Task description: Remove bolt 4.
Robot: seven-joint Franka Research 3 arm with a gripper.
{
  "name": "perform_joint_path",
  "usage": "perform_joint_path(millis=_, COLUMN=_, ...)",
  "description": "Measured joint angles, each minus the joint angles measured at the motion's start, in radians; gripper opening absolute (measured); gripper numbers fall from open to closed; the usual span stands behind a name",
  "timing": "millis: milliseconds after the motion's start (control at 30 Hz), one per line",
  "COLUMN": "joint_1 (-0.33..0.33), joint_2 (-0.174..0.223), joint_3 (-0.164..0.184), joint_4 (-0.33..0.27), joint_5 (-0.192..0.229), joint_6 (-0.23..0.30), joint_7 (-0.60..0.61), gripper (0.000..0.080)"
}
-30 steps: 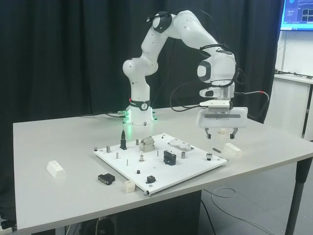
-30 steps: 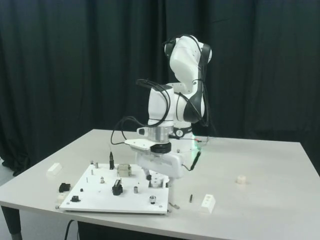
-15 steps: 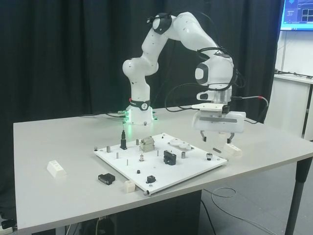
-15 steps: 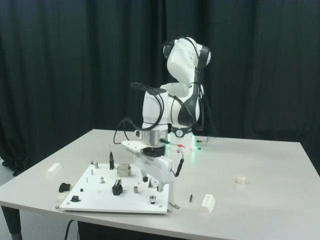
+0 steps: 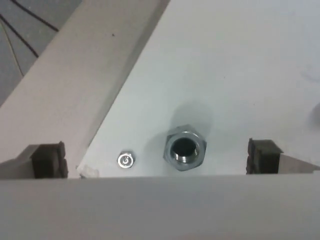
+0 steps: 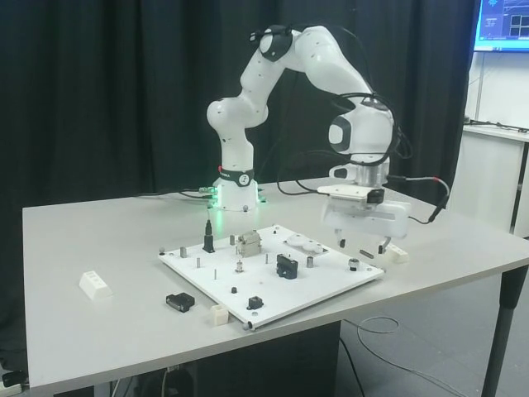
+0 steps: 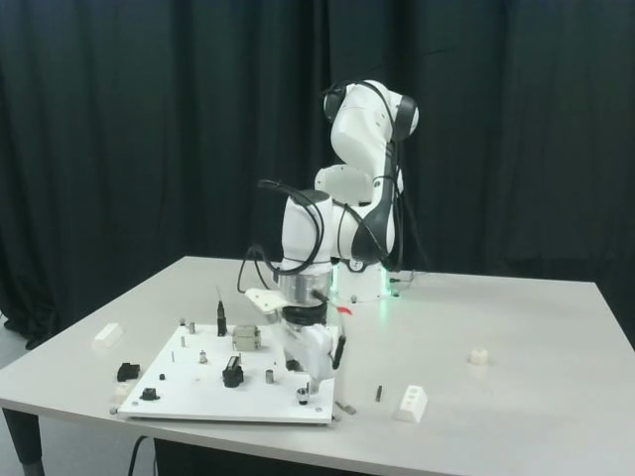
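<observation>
Claw [image 5: 155,160], fingers spread wide and empty, poised above the hex-headed bolt 4 [image 5: 184,149] seated near the corner of the white board [image 5: 240,65] on the grey tabletop [image 6: 99,240]; approach appears done, while grasping and extraction remain.

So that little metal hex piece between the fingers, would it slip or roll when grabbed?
The hex piece looks like solid metal, so probably stiff and heavy for its size. Its flat sides should resist rolling; the smooth shine might make it slippery. The gripper stands open around it.
</observation>
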Motion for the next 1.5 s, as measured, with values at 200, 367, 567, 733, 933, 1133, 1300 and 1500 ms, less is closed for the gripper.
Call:
perform_joint_path(millis=200, joint_1=-0.028, joint_2=0.012, joint_3=0.029, joint_4=0.0, joint_5=0.004, joint_6=0.01, joint_7=0.02, gripper=0.08)
perform_joint_path(millis=367, joint_1=-0.056, joint_2=0.019, joint_3=0.054, joint_4=0.0, joint_5=0.005, joint_6=0.017, joint_7=0.02, gripper=0.08)
perform_joint_path(millis=567, joint_1=-0.081, joint_2=0.025, joint_3=0.074, joint_4=0.0, joint_5=0.005, joint_6=0.022, joint_7=0.015, gripper=0.08)
perform_joint_path(millis=733, joint_1=-0.095, joint_2=0.026, joint_3=0.085, joint_4=0.0, joint_5=0.005, joint_6=0.025, joint_7=-0.006, gripper=0.08)
perform_joint_path(millis=933, joint_1=-0.096, joint_2=0.026, joint_3=0.085, joint_4=-0.001, joint_5=0.005, joint_6=0.028, joint_7=-0.026, gripper=0.08)
perform_joint_path(millis=1133, joint_1=-0.096, joint_2=0.026, joint_3=0.086, joint_4=-0.002, joint_5=0.005, joint_6=0.03, joint_7=-0.03, gripper=0.08)
perform_joint_path(millis=1300, joint_1=-0.096, joint_2=0.027, joint_3=0.089, joint_4=-0.004, joint_5=0.005, joint_6=0.032, joint_7=-0.03, gripper=0.08)
perform_joint_path(millis=1500, joint_1=-0.096, joint_2=0.031, joint_3=0.092, joint_4=-0.006, joint_5=0.005, joint_6=0.035, joint_7=-0.03, gripper=0.08)
